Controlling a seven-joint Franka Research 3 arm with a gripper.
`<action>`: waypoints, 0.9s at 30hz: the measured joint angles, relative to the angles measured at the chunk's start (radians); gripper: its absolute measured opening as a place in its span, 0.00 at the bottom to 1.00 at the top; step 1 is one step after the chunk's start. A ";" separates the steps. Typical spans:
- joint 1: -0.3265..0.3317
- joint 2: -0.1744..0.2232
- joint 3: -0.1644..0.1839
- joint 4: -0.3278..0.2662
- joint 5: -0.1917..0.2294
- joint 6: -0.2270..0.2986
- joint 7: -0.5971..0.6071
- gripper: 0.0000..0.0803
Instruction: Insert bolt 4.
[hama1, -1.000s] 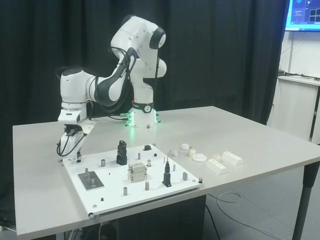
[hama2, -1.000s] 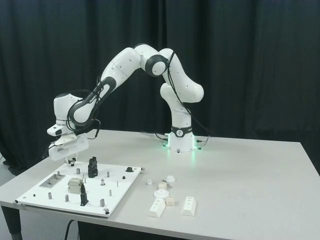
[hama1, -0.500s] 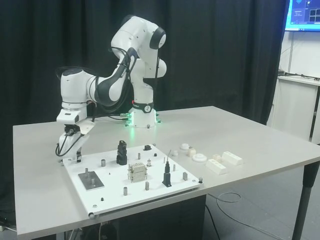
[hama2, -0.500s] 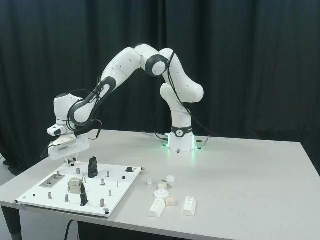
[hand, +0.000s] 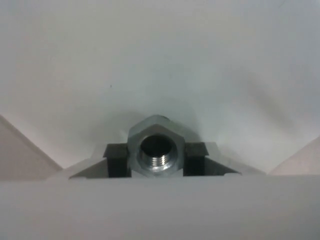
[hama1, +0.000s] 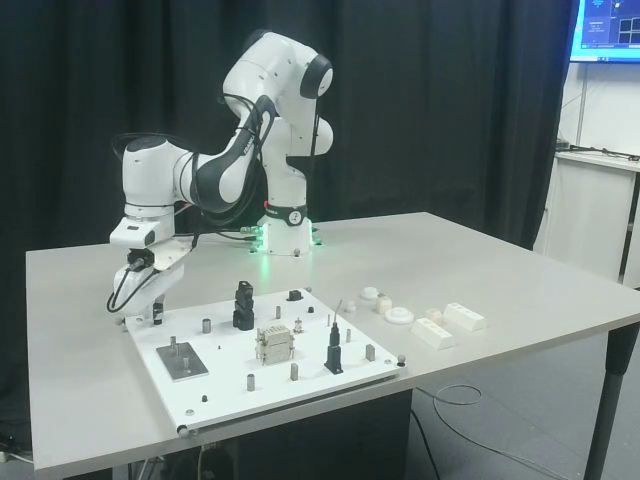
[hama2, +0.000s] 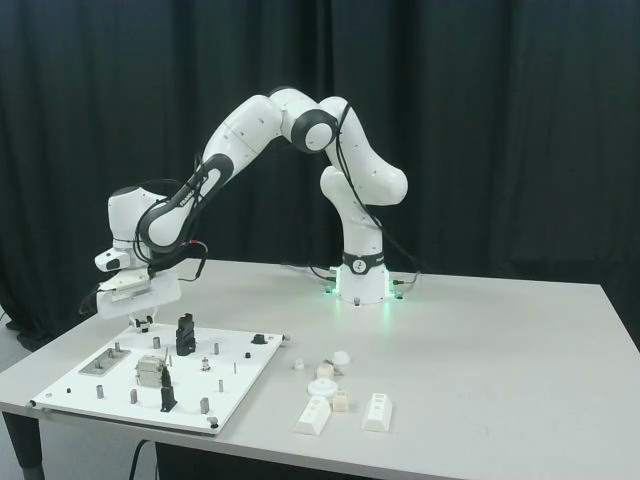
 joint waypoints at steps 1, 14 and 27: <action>0.001 0.000 0.000 0.000 0.000 0.000 0.011 0.28; 0.007 0.000 -0.006 -0.004 0.000 0.001 0.190 0.28; 0.010 -0.002 -0.008 -0.008 0.000 0.001 0.376 0.28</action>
